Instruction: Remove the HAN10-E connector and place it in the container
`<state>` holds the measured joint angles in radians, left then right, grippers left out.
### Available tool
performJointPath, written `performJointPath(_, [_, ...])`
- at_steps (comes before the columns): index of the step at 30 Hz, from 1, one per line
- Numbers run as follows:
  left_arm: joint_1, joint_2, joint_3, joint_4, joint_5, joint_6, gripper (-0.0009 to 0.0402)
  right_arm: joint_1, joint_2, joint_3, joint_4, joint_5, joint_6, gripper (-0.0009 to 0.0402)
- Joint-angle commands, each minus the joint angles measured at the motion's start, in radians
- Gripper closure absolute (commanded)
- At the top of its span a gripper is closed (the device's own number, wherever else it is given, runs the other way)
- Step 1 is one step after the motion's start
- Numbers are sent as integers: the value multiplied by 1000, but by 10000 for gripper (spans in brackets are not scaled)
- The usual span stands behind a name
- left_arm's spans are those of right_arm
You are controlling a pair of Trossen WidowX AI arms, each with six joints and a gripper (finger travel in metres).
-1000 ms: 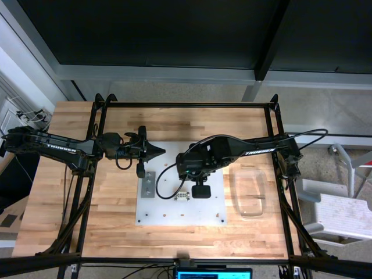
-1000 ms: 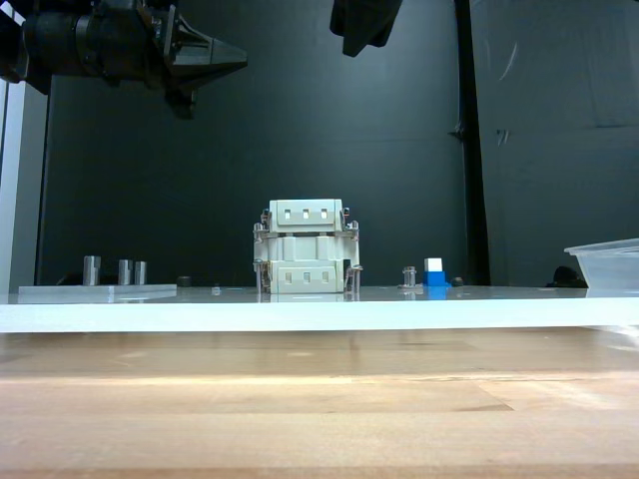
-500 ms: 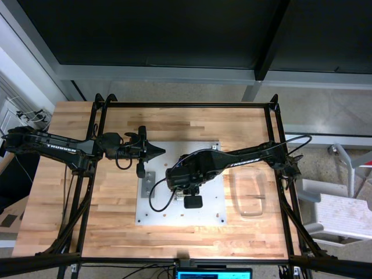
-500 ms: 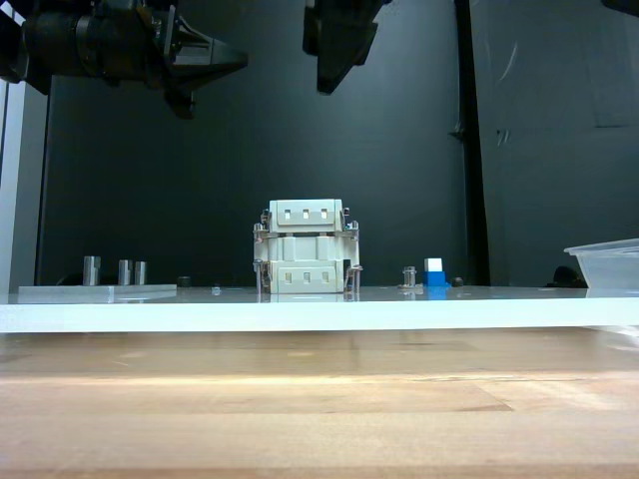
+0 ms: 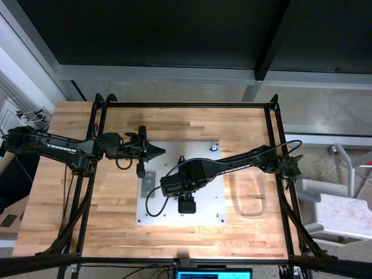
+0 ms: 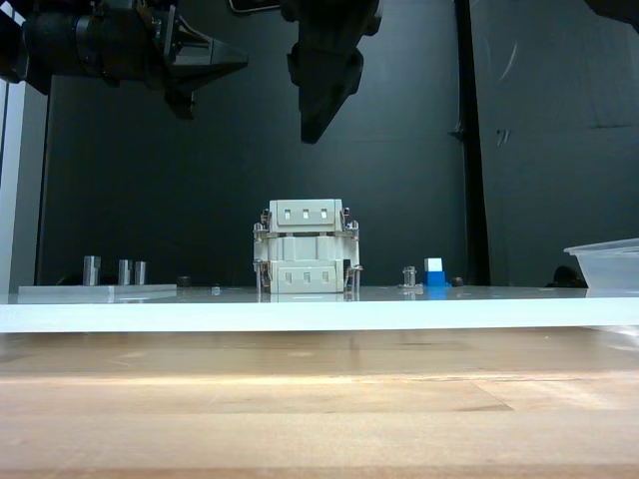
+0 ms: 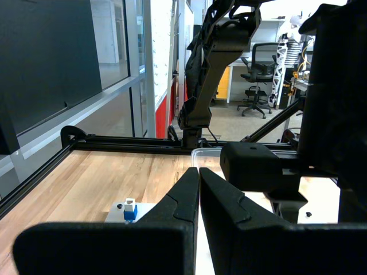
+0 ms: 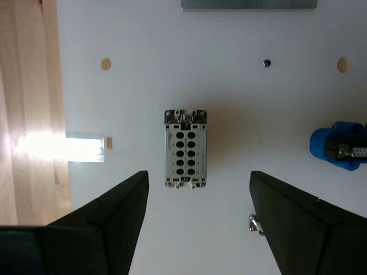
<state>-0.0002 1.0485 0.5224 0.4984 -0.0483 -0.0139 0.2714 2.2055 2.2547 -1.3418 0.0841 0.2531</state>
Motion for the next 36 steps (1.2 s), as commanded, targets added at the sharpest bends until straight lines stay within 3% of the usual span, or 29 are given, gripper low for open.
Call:
performJointPath(1, [0, 0, 0, 0, 0, 0, 393, 2, 13, -8, 14, 2, 0, 130])
performJointPath(18, [0, 0, 0, 0, 0, 0, 393, 6, 76, -47, 70, 1, -1, 130])
performJointPath(36, [0, 0, 0, 1, 0, 0, 393, 5, 79, -143, 155, -7, -26, 130])
